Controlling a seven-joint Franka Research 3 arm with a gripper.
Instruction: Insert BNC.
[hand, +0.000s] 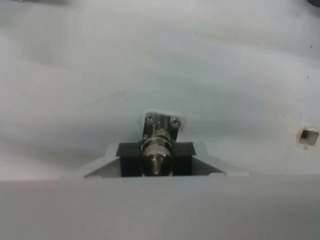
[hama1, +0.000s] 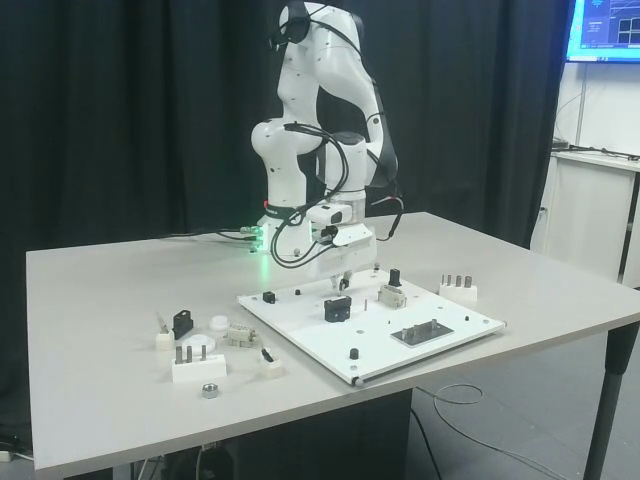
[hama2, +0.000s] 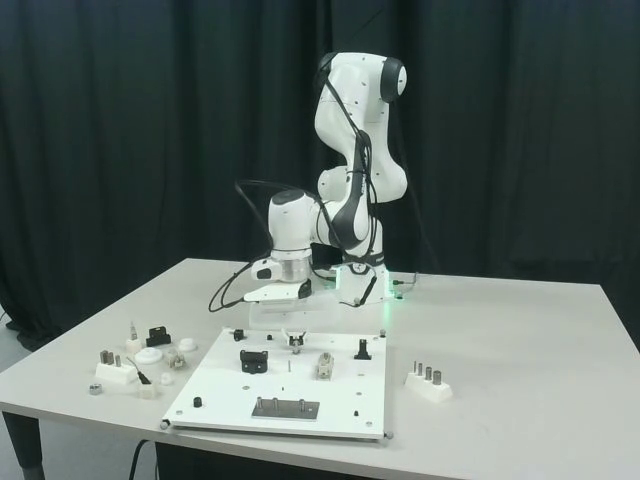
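Wrist view shows the end effector (hand: 157, 161) closed on the metal plug (hand: 157, 159) at lower centre of the frame, low over the white board (hama1: 440, 315) that lies on the grey counter (hama1: 100, 290).

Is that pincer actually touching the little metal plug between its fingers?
Touching. In the wrist view the pincer has its black fingers pressed against both sides of the BNC connector, with no gap showing.

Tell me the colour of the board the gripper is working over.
The board is white, showing best in the second room view.
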